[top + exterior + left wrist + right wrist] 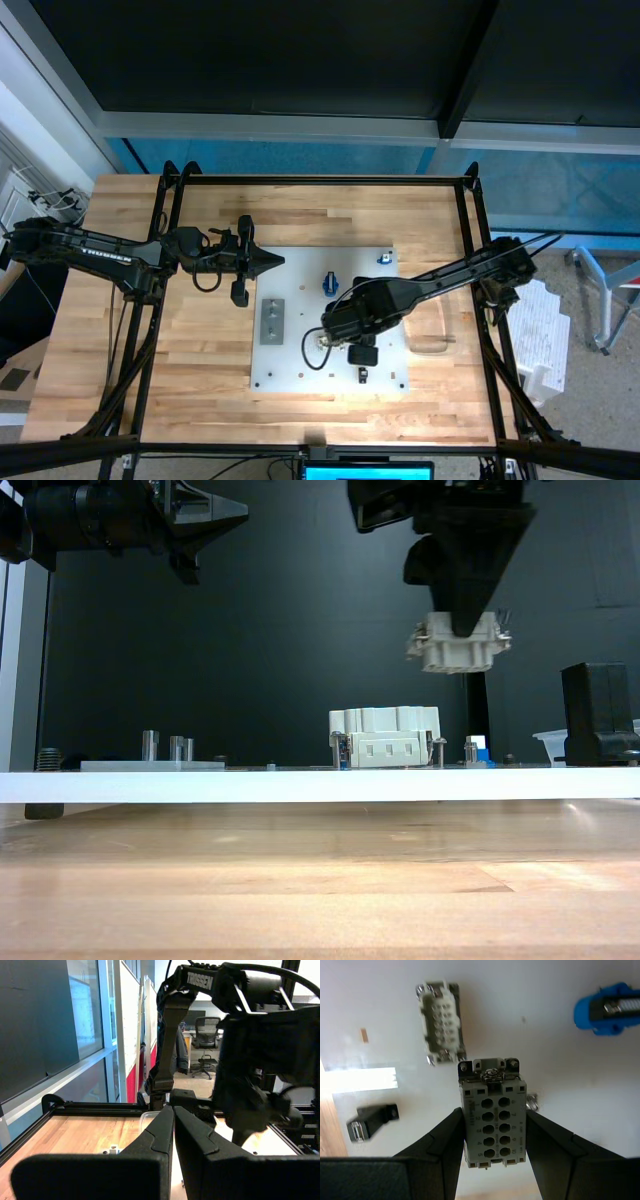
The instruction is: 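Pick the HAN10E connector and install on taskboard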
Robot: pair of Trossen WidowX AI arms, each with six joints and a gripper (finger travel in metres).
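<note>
The right gripper [492, 1127] has the HAN10E connector [492, 1120] clamped between its two black fingers, one pressed to each long side. The connector's face of ten numbered holes is turned to the wrist camera. In the low view the connector hangs in the upper right of the frame, clear of the taskboard [300, 783]. It is above and a little right of a pale housing [385, 738] that sits on the board at centre. From above, that arm reaches in over the middle of the white board, near the blue part [331, 283] and right of the grey metal block [272, 320]. The board lies on the wooden bench [190, 380]. The left gripper [278, 260] hovers high at the board's upper left corner, its fingers pressed together with nothing between them.
</note>
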